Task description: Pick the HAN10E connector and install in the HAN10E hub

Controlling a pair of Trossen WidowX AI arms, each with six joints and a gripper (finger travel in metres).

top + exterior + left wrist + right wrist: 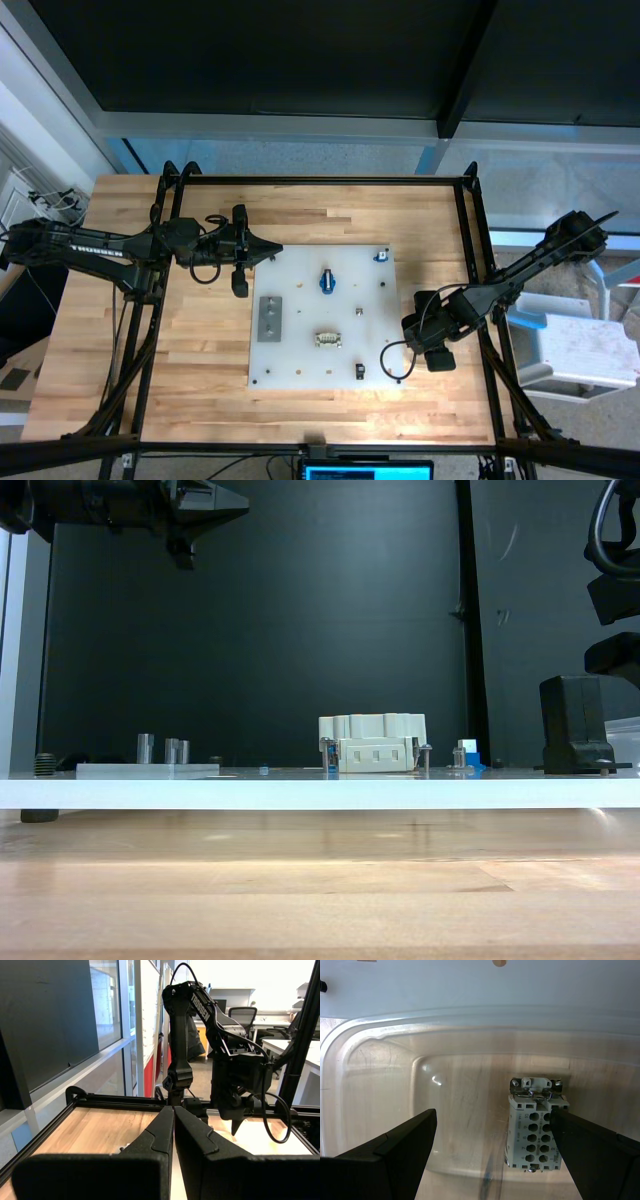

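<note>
Straddling the HAN10E connector (532, 1130) in a clear tray (370, 1060) with the right gripper (492, 1125) spread wide. Hovering the left gripper (173, 1110), pressed together, high off the white plate's (300, 370) far-left corner; showing TROSSEN on the right arm (202, 1007).

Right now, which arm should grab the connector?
Right. The right end effector hangs open over the connector. The left end effector is shut, raised high by the plate's far left corner.
</note>
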